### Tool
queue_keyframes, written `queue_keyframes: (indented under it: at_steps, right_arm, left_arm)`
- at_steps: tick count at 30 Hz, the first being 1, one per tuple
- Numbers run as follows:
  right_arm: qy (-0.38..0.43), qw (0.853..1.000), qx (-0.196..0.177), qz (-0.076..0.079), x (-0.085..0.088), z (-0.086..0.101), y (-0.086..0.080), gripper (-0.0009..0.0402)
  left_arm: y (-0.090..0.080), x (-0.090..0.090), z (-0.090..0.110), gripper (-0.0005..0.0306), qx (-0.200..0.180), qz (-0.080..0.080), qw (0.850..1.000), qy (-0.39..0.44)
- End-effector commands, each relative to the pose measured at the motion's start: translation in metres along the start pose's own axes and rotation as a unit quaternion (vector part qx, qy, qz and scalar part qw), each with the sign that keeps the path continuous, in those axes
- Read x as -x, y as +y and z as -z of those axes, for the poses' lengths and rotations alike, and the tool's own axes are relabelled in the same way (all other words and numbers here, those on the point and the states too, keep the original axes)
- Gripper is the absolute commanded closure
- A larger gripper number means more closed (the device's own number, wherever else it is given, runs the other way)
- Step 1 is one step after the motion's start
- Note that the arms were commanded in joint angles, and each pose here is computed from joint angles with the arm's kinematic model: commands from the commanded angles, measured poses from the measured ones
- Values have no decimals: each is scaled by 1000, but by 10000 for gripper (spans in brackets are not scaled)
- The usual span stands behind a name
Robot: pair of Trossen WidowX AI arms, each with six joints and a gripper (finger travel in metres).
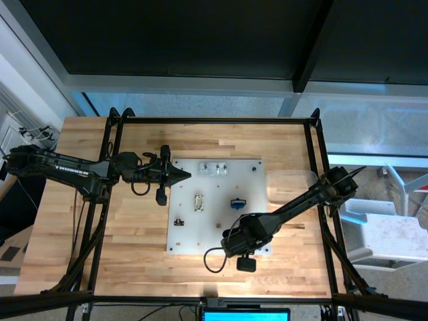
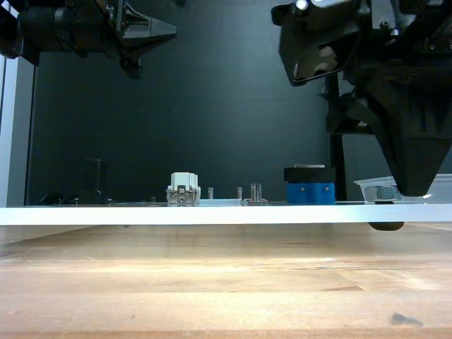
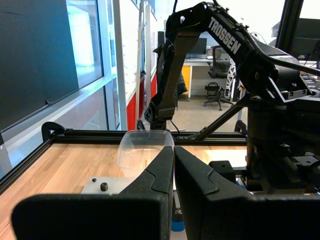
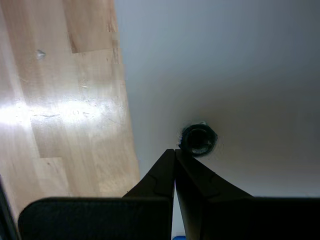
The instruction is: Unfasten the M12 fastener and place in the container
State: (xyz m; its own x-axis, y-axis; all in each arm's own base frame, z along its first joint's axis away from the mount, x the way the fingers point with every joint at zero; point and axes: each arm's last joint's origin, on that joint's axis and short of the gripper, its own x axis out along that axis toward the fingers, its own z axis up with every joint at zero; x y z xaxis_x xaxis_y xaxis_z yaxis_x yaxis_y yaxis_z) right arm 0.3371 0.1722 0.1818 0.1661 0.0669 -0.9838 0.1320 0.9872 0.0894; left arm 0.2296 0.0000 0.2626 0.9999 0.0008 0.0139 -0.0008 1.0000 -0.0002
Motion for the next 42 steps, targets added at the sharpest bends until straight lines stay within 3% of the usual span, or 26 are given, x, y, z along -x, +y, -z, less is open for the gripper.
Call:
queue_keyframes:
  at_steps: [1,2,5,10,15,19,21,30,34,42]
  right_arm:
    - [-33,992,-25,117,8,1,-9,393]
    - [-36,991,-23,130,12,1,-9,393]
    - [-41,990,-23,131,16,-1,-7,393]
    - [-27,994,-23,103,16,-1,-5,393]
    - [8,999,-26,35,18,1,0,393]
    - [22,999,-26,-37,21,-1,7,393]
    - [24,998,-25,-58,21,-2,9,393]
    - [24,998,-12,-52,8,-4,12,393]
    - [14,999,-12,-43,6,-4,11,393]
    - [15,999,-13,-41,2,-3,9,393]
  left_arm:
    - [0,0,0,300,0,0,1000,0]
    - [0,0,0,300,0,0,1000,0]
    - [0,0,0,300,0,0,1000,0]
    - [0,0,0,300,0,0,1000,0]
    - [0,0,0,300,0,0,1000,0]
    - [0,0,0,300,0,-2,1000,0]
    - [0,0,0,300,0,-2,1000,1]
    - [0,0,0,300,0,-2,1000,0]
    - [0,0,0,300,0,-2,1000,0]
    - [0,0,0,300,0,-2,1000,0]
